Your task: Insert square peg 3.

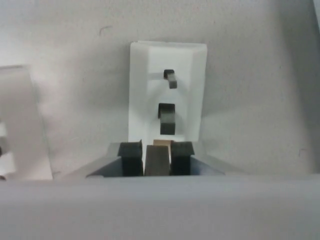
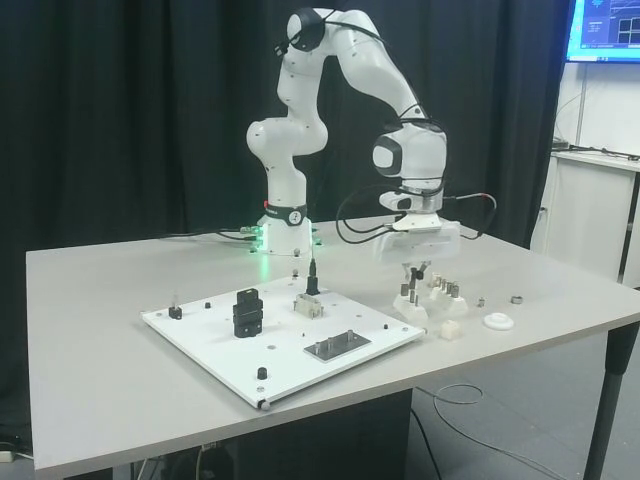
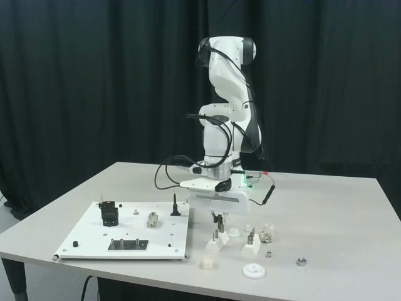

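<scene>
My gripper (image 1: 156, 154) hangs low over a white peg holder (image 1: 150, 90), its black fingers (image 1: 130, 157) shut on a grey square peg (image 1: 157, 161) at the holder's near end. I cannot tell whether the peg's foot still sits in the holder. Two smaller square pegs (image 1: 166, 119) stand upright further along the same holder. From the room, the gripper (image 2: 415, 270) (image 3: 215, 219) is right of the white board (image 2: 200, 330) (image 3: 81, 241), directly above the holder (image 2: 410, 305) (image 3: 213, 246). A grey plate with holes (image 2: 337, 346) (image 3: 128, 244) lies near the board's front edge.
A second white holder with pegs (image 2: 445, 295) (image 3: 252, 246) stands beside the first. A white gear (image 2: 496, 321) (image 3: 253, 271), a small white block (image 2: 452, 329) (image 3: 207, 264) and a small ring (image 2: 518, 298) (image 3: 301, 261) lie nearby. A black fixture (image 2: 247, 312) (image 3: 110, 213) sits on the board.
</scene>
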